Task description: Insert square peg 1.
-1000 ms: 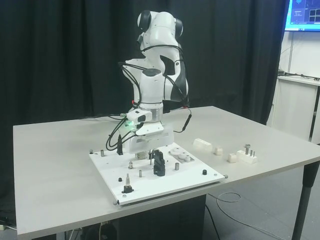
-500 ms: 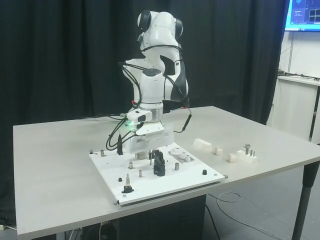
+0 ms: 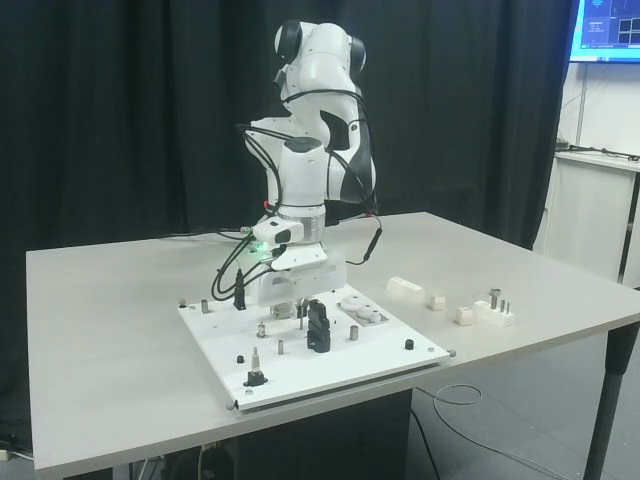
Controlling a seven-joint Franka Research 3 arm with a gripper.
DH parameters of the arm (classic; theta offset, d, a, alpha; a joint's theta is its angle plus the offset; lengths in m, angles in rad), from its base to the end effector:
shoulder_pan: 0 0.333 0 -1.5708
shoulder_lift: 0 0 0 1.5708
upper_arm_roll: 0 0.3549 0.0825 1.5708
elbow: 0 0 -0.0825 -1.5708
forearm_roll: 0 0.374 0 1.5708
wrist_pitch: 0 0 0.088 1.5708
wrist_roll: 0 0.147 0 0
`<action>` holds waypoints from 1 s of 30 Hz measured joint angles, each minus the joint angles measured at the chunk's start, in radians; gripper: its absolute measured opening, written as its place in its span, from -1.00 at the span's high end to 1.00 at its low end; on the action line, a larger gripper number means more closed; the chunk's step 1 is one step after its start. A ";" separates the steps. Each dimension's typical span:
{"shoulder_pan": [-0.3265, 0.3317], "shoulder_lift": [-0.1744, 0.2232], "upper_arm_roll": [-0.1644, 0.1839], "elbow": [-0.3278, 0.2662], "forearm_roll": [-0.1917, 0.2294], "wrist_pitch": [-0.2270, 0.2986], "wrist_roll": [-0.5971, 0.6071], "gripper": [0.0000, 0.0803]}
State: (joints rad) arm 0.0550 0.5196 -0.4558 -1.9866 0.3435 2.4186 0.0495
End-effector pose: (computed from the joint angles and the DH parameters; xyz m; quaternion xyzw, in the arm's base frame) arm 0.5765 -0.2234 0.2231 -0.9458 0.3248 0.0062 0.0023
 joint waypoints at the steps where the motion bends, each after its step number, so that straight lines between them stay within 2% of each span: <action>1: 0.000 0.000 0.000 0.000 0.000 0.000 0.000 0.91; 29: 0.000 0.002 0.000 -0.003 0.000 0.006 -0.023 0.91; 30: 0.000 0.002 0.001 -0.004 0.000 0.007 -0.026 0.64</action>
State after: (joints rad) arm 0.0552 0.5216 -0.4552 -1.9904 0.3436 2.4261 0.0237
